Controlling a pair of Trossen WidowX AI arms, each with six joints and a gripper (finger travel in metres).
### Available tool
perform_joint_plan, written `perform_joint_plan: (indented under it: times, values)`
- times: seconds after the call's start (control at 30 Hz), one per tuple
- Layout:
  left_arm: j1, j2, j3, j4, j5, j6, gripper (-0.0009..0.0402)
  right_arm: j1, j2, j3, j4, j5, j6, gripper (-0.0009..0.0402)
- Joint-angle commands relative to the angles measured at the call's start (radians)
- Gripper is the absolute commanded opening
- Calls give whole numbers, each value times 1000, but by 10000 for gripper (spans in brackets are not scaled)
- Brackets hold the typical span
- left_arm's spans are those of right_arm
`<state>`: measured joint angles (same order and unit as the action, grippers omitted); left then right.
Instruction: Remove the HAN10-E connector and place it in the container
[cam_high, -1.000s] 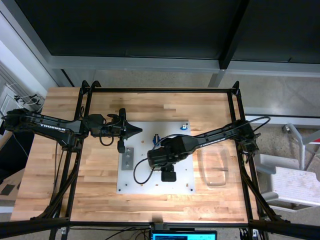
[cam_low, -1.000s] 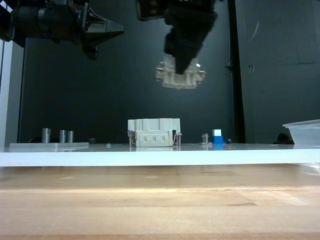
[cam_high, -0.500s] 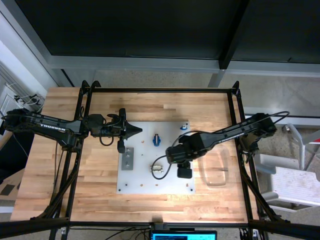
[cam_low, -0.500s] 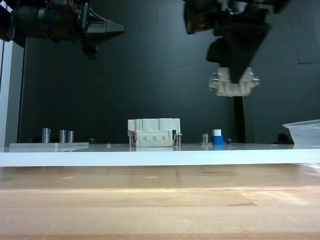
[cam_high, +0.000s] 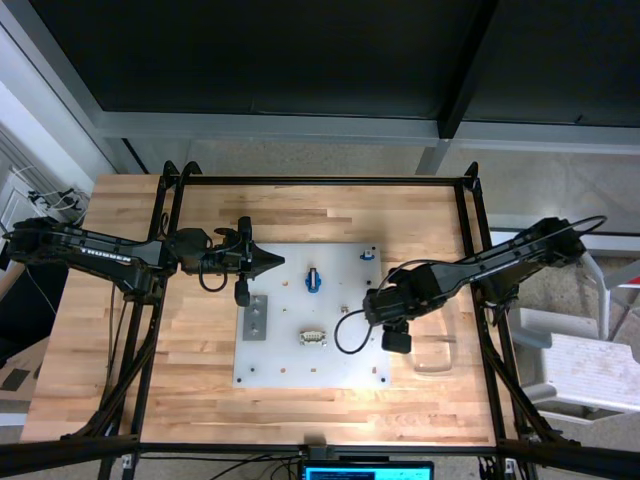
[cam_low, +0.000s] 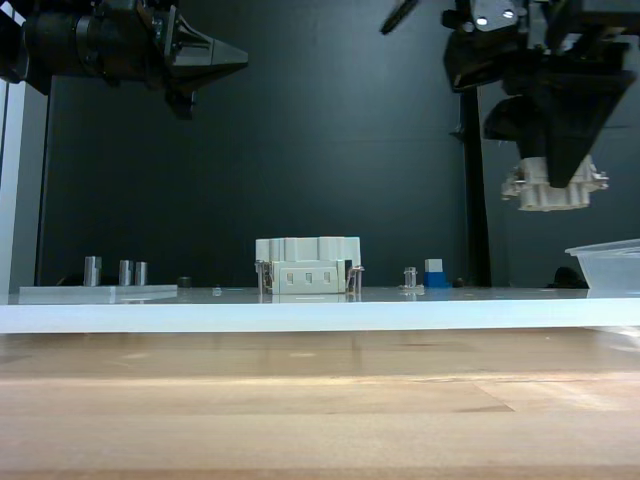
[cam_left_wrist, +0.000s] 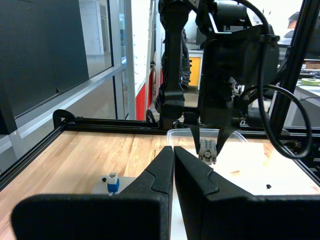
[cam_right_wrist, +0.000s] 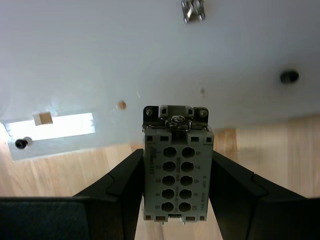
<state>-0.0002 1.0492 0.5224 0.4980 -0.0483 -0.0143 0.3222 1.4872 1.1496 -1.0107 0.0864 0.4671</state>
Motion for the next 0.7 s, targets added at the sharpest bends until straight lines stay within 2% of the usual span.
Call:
perform_joint_plan:
  times: [0.03, 0.7]
  values:
    - [0, 0, 0, 0, 0, 0, 0, 15, -39, -53, 7, 1, 7, 50]
    - [0, 0, 0, 0, 0, 0, 0, 96, -241, -305, 49, 1, 137, 50]
